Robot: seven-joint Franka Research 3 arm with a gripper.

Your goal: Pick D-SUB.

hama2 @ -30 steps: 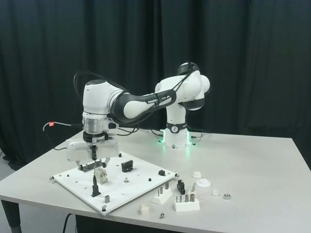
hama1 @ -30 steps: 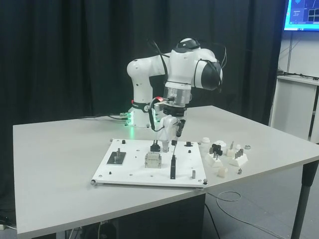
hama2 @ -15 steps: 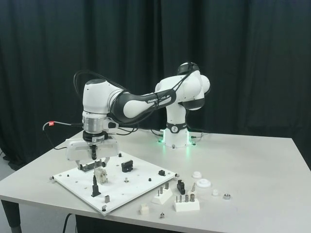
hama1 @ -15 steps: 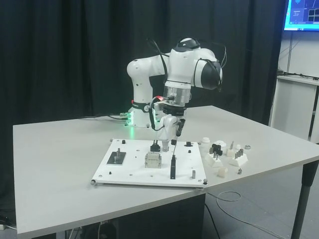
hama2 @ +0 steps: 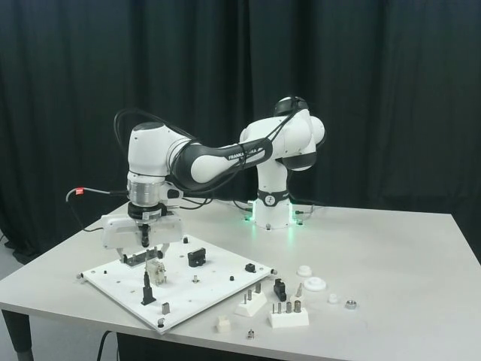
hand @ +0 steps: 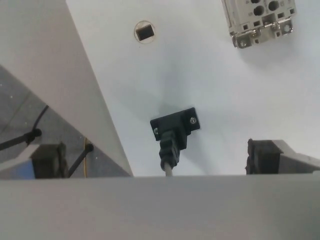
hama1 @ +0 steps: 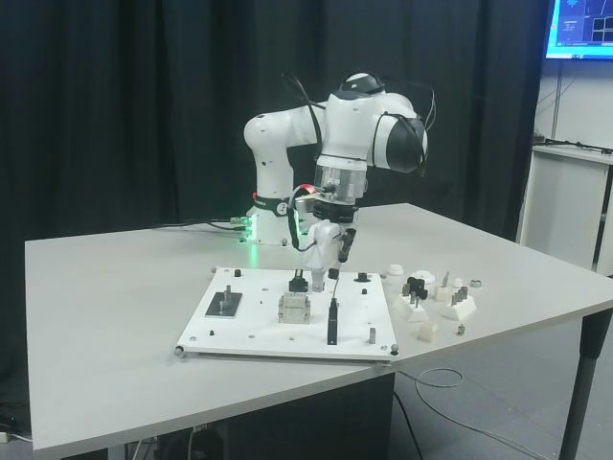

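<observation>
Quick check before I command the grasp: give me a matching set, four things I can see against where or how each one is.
1. black connector
2. base light
3. gripper
4. white blocks with pins

A. green
B. on the table, off the board
C. on the white board, under the gripper
D. open, above the board, holding nothing

Pairs: 1-C, 2-A, 3-D, 4-B

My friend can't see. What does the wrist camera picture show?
A black plug with a cable sits on a white board. Farther along the board is a grey connector block and a small round hole. One black gripper fingertip shows beside the plug.
</observation>
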